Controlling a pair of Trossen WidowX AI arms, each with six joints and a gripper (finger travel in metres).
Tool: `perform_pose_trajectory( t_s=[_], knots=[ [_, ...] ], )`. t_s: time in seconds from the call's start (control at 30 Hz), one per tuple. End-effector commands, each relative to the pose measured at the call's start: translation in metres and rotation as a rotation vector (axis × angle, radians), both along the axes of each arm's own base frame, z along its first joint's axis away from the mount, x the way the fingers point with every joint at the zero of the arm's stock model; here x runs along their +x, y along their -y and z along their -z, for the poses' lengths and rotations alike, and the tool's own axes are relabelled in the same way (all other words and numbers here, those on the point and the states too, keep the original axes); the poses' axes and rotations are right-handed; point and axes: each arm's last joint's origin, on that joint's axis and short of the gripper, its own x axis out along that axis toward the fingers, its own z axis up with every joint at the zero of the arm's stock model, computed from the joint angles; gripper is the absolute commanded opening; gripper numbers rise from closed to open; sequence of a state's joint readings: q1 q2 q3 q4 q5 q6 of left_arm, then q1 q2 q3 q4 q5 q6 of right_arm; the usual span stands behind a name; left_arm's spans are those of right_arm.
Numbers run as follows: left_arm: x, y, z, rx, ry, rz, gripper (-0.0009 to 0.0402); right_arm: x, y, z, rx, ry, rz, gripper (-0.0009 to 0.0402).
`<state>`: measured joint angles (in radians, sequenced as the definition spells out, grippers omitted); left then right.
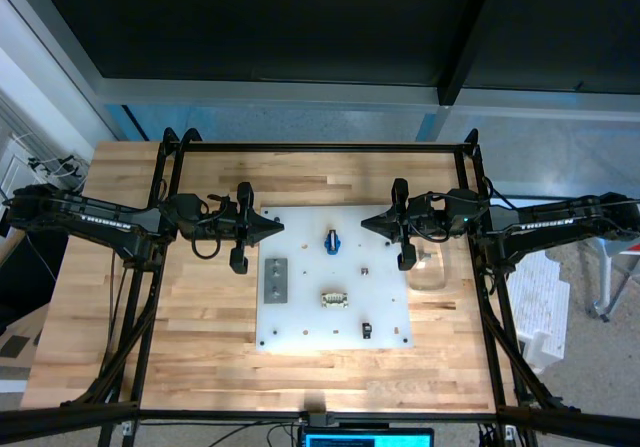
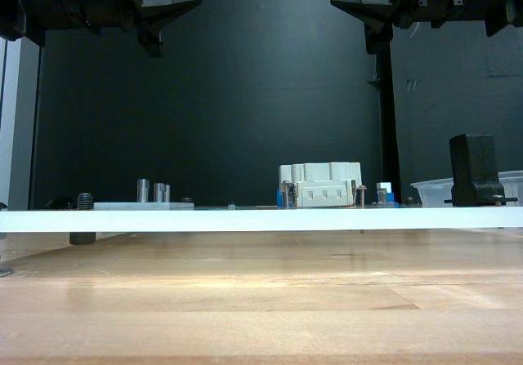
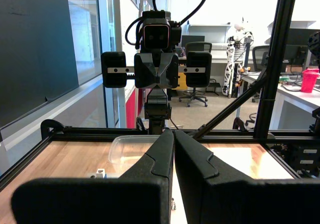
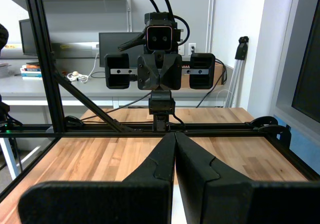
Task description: Pick the 16mm bar and install on taskboard
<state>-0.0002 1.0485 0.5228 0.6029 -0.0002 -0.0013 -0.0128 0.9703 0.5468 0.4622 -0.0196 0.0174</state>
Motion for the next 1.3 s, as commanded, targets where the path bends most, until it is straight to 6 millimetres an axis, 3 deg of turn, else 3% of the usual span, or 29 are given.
perform_pose_trajectory(
  t_s=[0.03, 1.07, 1.3],
  knots=[
    [0.0001, -0.0001, 0.0001, 0.000, 0.000, 0.000, 0.0000, 0.0001, 0.0000, -0.0001, 0.000, 0.000, 0.000, 0.0000],
    [0.0001, -0.0001, 0.0001, 0.000, 0.000, 0.000, 0.0000, 0.0000, 0.0008, -0.0014, -0.002, 0.014, 0.026, 0.0000],
    [0.0001, -0.0001, 0.0001, 0.000, 0.000, 0.000, 0.0000, -0.0022, 0.0008, 0.0022, 0.031, -0.073, 0.028, 0.0000]
  ],
)
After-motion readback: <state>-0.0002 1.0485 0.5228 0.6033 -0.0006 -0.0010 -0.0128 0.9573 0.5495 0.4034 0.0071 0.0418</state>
